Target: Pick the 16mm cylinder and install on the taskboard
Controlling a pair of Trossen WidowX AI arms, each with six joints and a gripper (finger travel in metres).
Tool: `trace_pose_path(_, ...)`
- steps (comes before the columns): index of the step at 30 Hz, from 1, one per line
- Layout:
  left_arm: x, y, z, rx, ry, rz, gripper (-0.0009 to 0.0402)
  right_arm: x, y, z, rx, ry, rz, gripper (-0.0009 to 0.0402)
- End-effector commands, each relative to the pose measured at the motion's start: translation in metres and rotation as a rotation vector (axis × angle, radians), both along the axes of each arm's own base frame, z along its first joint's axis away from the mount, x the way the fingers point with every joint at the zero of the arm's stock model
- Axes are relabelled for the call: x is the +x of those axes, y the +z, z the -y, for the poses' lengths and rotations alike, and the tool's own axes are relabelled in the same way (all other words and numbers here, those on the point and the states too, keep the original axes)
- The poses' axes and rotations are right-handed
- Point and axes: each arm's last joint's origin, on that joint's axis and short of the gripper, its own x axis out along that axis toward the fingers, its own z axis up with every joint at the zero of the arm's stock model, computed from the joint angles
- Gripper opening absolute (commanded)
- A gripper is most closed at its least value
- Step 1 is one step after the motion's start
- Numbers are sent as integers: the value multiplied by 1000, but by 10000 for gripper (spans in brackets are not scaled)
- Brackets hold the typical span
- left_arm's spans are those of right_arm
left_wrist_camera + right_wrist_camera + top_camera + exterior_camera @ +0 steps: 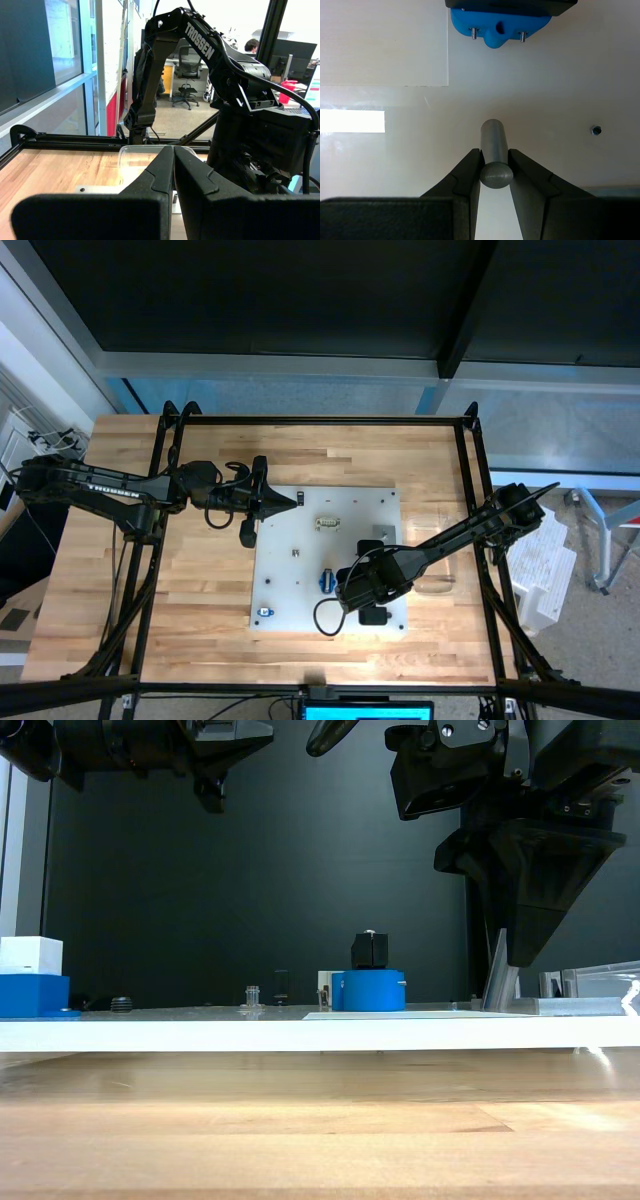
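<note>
Tabletop (120, 640), one: pale wood planks, ringed by one black tube frame (320, 421). Arms, two, both black: left arm (100, 488) reaching in from the left edge, right arm (470, 525) from the right edge. Taskboard (290, 585), one: flat white square plate lying on the tabletop between the arms. Tray (440, 550), one: clear plastic, on the tabletop just beside the taskboard's right edge. Grippers, two: left gripper (173, 162) held high over the taskboard's far left corner, fingers pressed together with nothing between them; right gripper (495, 161) pointed down over the taskboard's near right part, fingers (465, 175) closed on the cylinder. Grey block (385, 533), one: on the taskboard near its right edge. Beige connector (326, 525), one: on the taskboard's far middle. Blue connector (497, 27), one: on the taskboard, near the right gripper but apart from it. Smaller blue part (264, 613), one: at the taskboard's near left corner. Cylinder (494, 147), one: silver-grey round peg, gripped on both sides near one end, the other end jutting past the fingertips toward the blue connector, over the white plate; whether it touches the plate cannot be told.
</note>
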Motion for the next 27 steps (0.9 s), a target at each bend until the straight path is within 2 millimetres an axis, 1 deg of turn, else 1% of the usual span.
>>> trace_pose_path(1,0,0,0,0,0,1,0,-1,0,0,-4,-3,-2,0)
trace_pose_path(15,0,0,0,0,0,1,0,0,2,0,1,-4,3,0)
trace_pose_path(27,0,0,0,0,1,1,0,4,16,1,-3,-3,1,0)
